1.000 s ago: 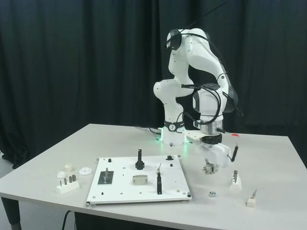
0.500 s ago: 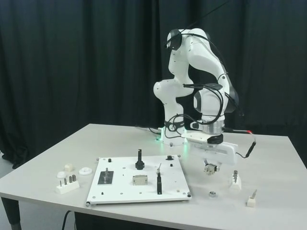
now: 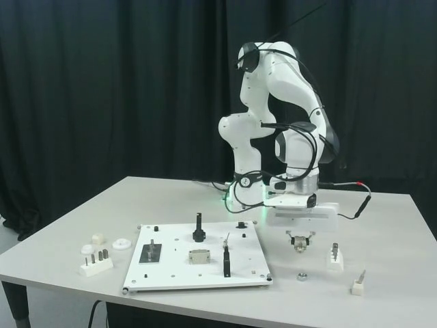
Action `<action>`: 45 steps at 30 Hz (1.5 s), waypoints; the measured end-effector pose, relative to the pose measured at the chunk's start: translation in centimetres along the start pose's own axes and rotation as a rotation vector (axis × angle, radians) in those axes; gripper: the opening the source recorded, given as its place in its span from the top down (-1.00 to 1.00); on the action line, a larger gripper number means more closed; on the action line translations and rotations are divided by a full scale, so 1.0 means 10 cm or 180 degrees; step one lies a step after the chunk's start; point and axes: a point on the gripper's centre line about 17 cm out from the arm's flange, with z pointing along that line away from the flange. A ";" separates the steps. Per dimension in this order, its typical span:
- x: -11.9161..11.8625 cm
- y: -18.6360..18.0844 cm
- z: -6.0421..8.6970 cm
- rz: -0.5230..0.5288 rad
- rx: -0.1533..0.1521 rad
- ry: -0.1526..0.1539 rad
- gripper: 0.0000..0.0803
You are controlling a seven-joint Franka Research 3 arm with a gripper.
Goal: Place waterproof.
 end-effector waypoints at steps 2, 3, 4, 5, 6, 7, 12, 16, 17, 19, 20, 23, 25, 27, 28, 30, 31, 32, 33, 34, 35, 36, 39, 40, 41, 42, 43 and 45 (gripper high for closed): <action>-0.01 0.03 0.02 -0.0202 -0.0007 -0.0012 0.22; -0.01 0.04 0.03 -0.0282 -0.0011 -0.0019 0.22; -0.02 0.06 0.05 -0.0353 -0.0014 -0.0027 0.22; -0.02 0.08 0.06 -0.0413 -0.0018 -0.0035 0.22; -0.03 0.10 0.07 -0.0468 -0.0021 -0.0043 0.22; -0.03 0.11 0.08 -0.0516 -0.0023 -0.0050 0.22; -0.06 0.20 0.14 -0.0721 -0.0034 -0.0087 0.22; -0.09 0.27 0.19 -0.0798 -0.0045 -0.0137 0.22; -0.10 0.28 0.20 -0.0820 -0.0047 -0.0151 0.22; -0.11 0.31 0.23 -0.0871 -0.0051 -0.0174 0.22; -0.12 0.32 0.24 -0.0896 -0.0052 -0.0184 0.22; -0.14 0.36 0.27 -0.0980 -0.0056 -0.0210 0.22; -0.16 0.37 0.30 -0.1031 -0.0056 -0.0225 0.22; -0.18 0.39 0.32 -0.1081 -0.0052 -0.0241 0.22; -0.18 0.39 0.33 -0.1099 -0.0050 -0.0248 0.22; -0.20 0.39 0.34 -0.1128 -0.0044 -0.0261 0.22; -0.21 0.39 0.35 -0.1142 -0.0040 -0.0268 0.22; -0.22 0.39 0.36 -0.1154 -0.0034 -0.0274 0.22; -0.23 0.38 0.37 -0.1159 -0.0027 -0.0279 0.22; -0.23 0.37 0.38 -0.1161 -0.0018 -0.0283 0.22; -0.24 0.37 0.38 -0.1164 -0.0011 -0.0287 0.22; -0.24 0.36 0.39 -0.1167 -0.0003 -0.0291 0.22; -0.25 0.35 0.40 -0.1177 0.0017 -0.0298 0.22; -0.26 0.34 0.40 -0.1185 0.0023 -0.0300 0.22; -0.26 0.34 0.41 -0.1196 0.0030 -0.0302 0.22; -0.26 0.33 0.41 -0.1207 0.0035 -0.0305 0.22; -0.27 0.33 0.42 -0.1216 0.0041 -0.0307 0.22; -0.27 0.32 0.42 -0.1221 0.0054 -0.0310 0.22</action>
